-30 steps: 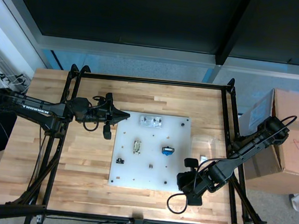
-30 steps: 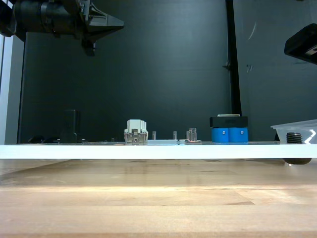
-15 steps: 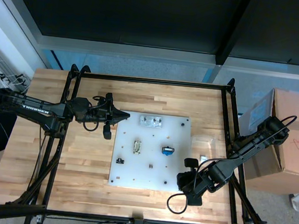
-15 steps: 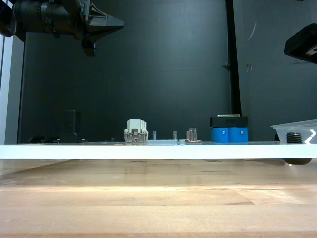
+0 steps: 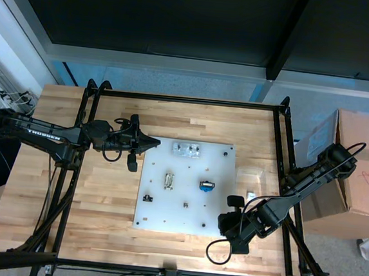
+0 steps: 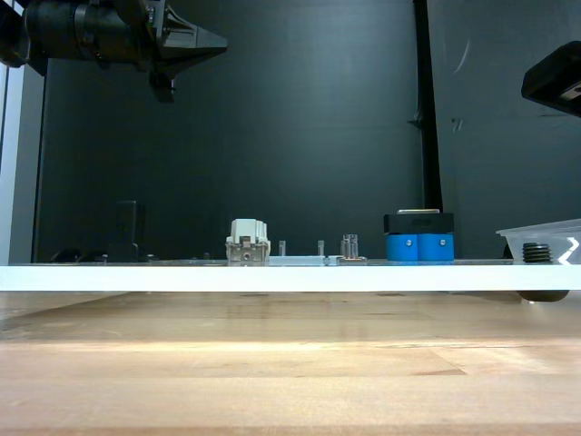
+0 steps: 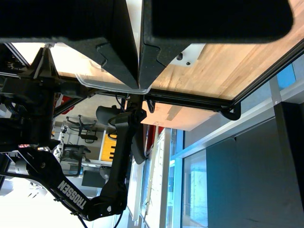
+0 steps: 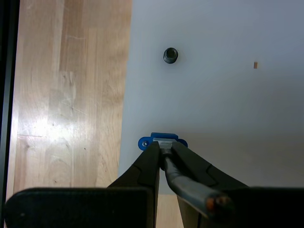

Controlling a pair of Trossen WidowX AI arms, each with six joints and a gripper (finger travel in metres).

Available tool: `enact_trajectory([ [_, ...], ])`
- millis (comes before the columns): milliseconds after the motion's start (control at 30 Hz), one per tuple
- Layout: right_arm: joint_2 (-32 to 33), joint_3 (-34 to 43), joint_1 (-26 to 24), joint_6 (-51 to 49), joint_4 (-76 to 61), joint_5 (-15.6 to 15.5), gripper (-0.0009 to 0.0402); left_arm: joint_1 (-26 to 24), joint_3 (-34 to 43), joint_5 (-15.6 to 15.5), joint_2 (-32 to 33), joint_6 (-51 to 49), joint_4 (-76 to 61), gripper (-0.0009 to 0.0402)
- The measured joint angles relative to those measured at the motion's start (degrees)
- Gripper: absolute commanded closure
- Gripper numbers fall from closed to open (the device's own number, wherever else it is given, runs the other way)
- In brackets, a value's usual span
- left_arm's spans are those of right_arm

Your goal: Pick the RJ45 connector and install on the taskboard

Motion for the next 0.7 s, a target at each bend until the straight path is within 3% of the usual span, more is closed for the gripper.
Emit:
enact_trajectory([
  [700,1.9,0.6,-0.6,-0.6,6.2,0.2,0.0393,0.0,0.0,0.0,0.0,0.0,0.0,0.0393],
])
